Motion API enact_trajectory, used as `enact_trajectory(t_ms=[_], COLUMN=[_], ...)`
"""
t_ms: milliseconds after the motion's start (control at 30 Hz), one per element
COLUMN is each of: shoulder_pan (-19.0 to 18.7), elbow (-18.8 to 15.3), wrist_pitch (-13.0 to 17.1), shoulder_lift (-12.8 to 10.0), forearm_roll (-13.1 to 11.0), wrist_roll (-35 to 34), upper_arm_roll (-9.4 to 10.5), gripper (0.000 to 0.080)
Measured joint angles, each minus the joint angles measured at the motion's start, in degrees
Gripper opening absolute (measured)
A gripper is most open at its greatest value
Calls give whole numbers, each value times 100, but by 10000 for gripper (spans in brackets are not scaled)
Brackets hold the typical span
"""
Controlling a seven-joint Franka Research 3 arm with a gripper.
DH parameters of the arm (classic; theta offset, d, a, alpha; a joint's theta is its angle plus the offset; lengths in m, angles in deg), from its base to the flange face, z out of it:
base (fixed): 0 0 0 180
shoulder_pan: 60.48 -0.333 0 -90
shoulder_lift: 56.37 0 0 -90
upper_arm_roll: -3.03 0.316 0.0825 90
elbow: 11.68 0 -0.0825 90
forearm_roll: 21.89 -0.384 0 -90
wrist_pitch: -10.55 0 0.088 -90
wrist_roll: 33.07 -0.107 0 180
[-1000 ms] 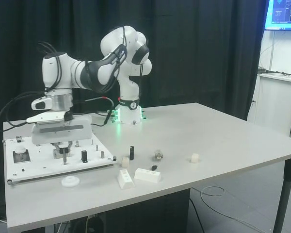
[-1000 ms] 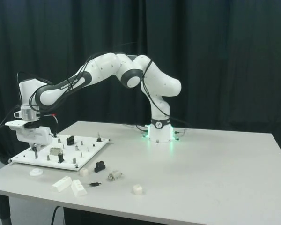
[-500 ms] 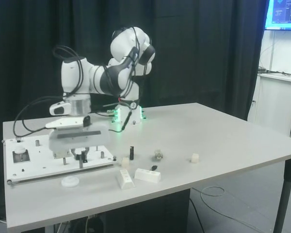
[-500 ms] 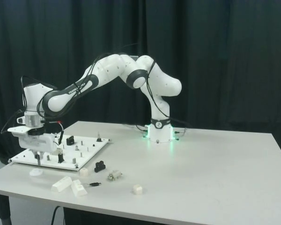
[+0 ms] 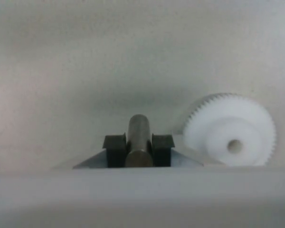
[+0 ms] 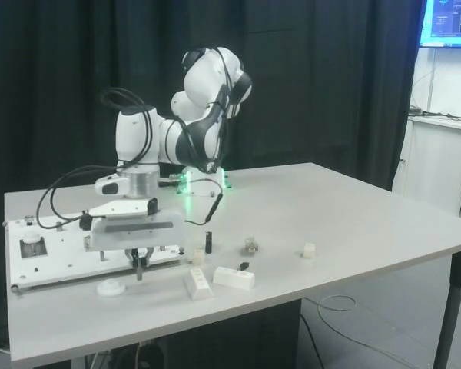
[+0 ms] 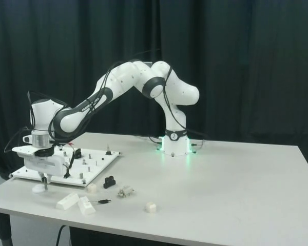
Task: Place round peg 3.
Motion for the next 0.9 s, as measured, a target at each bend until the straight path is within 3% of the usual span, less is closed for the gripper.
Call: enact_trajectory(t_ms=[900], shoulder_pan=[-57], elbow=[-191], wrist_pitch=[107], shoulder_lift=[0], forearm_roll=[70], wrist_roll=[-85], upper_arm_roll=[143], gripper=[110])
